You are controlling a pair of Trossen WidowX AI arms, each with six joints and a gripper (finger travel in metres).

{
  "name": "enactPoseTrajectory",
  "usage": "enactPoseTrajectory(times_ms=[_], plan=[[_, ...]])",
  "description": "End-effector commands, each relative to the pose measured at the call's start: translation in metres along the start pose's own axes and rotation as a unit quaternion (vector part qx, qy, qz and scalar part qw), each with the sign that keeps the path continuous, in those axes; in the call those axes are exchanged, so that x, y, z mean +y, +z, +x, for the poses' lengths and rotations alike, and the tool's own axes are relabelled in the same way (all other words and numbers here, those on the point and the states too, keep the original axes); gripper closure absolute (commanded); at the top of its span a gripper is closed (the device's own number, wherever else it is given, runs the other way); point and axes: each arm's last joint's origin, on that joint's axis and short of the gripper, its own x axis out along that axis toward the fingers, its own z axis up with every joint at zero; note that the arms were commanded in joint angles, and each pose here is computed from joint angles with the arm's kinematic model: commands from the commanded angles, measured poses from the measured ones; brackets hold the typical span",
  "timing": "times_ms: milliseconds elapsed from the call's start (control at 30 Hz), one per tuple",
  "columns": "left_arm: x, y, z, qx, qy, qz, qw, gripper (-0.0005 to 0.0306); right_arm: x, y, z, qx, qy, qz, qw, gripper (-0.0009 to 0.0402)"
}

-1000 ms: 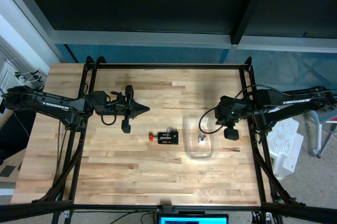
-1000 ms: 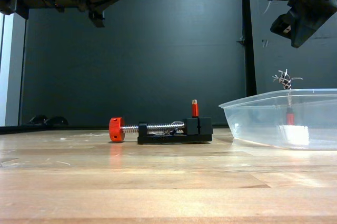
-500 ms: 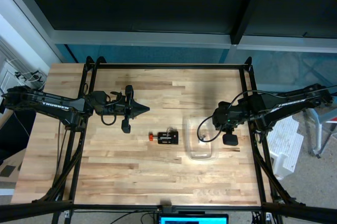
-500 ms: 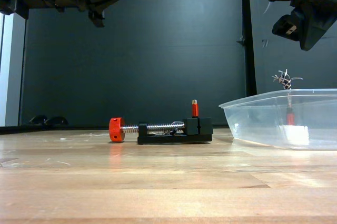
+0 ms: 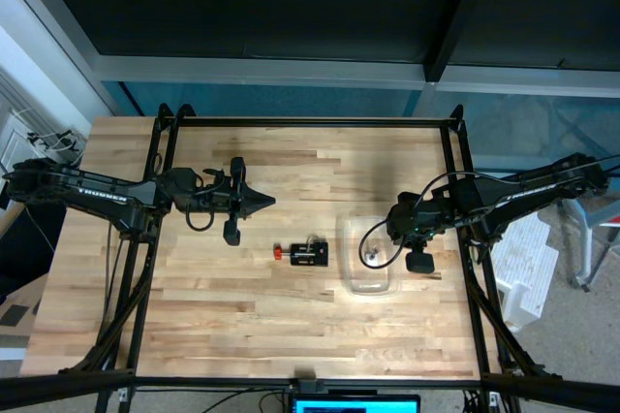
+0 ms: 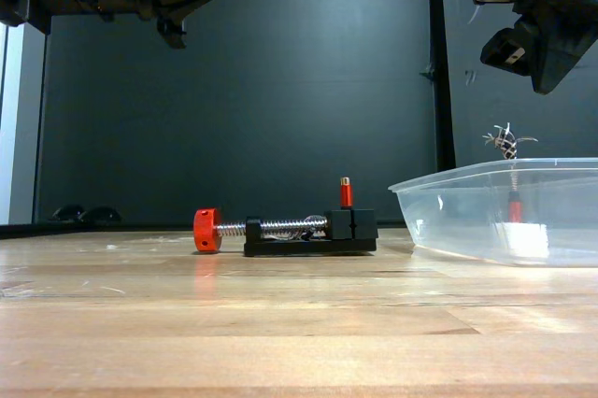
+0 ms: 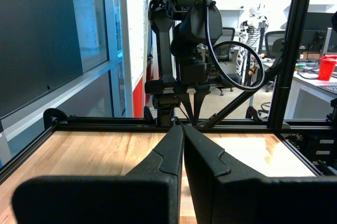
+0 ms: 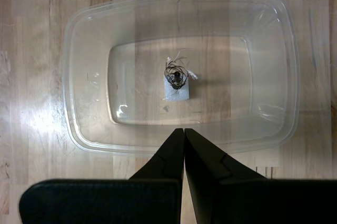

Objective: Pick the rca connector and install on the hub

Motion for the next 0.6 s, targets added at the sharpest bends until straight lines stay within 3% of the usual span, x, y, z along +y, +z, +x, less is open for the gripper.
enactPoseTrajectory(times_ms=[33,600], plan=[[0.0000,0.0001,0.0000,0.000,0.000,0.000,1.000,0.0300,0.0001,-0.0001,0.0000,0.000,0.000,0.001,1.000,0.0393],[0.0000,0.0001,0.0000,0.000,0.000,0.000,1.000,0.0300,0.0004,-0.0004,0.0001,0.001,0.000,0.003,1.000,0.0375]])
